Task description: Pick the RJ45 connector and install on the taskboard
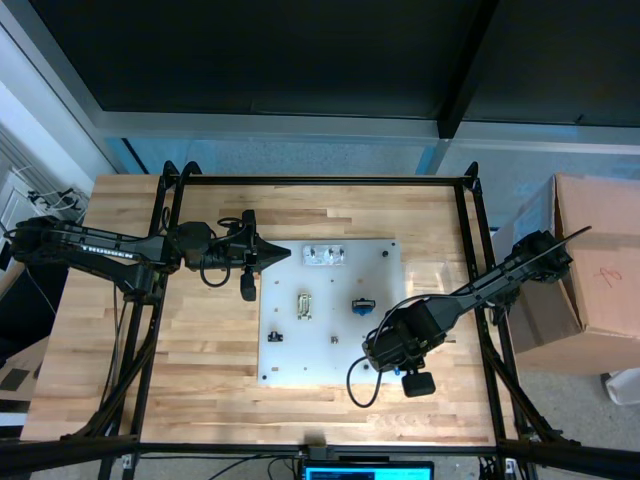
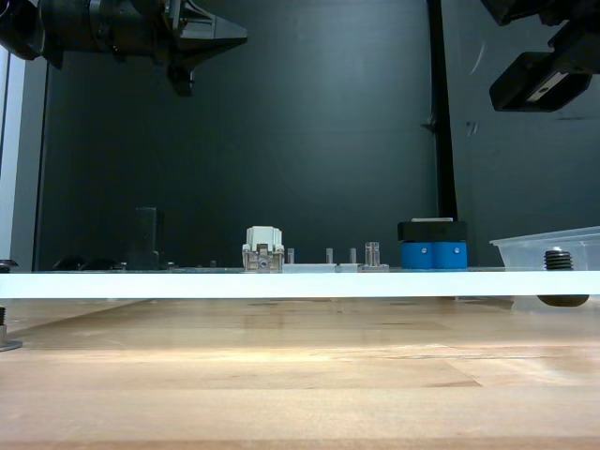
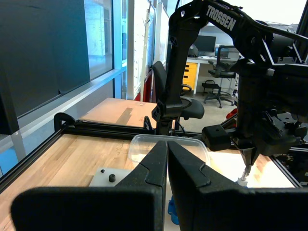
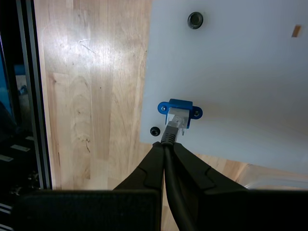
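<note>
The left tool (image 1: 283, 252) hangs high over the left edge of the white taskboard (image 1: 300, 350), pointing inward, its fingers (image 3: 156, 166) clenched together with nothing between them. The board lies on the wooden surface (image 1: 200, 380). To the right of the board's middle sits a blue socket (image 4: 180, 103). The right tool (image 4: 164, 144) hovers above the board's near right part, pointing down and clamped on the black cable (image 4: 174, 202) just behind the RJ45 connector (image 4: 175, 122). The connector hangs tip down, in line with the blue socket. The low view shows this arm well above the board and nothing entering the socket. A cardboard box (image 1: 590, 270) stands at the far right.
</note>
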Controlling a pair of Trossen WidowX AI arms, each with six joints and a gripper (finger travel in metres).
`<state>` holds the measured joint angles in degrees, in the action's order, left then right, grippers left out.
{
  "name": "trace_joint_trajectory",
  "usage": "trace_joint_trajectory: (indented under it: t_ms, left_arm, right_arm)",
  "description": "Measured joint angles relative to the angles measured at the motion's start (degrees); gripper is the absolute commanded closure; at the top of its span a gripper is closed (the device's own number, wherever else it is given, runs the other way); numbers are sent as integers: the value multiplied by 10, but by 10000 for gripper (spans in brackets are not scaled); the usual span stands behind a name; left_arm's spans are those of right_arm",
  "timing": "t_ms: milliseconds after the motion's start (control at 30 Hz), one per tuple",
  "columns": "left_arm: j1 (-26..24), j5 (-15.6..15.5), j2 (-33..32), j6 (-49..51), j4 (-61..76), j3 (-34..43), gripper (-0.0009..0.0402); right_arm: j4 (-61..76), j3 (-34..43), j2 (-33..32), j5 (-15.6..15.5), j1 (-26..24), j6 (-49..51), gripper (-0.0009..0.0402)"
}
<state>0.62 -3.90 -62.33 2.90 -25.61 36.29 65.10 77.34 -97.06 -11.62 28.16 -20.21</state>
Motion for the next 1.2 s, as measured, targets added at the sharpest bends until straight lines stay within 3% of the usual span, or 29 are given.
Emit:
trace_joint_trajectory:
  t_ms: [1200]
  left_arm:
    - [0,0,0,0,0,0,393]
  right_arm:
    - [-80,-76,6,-5,-1,-17,393]
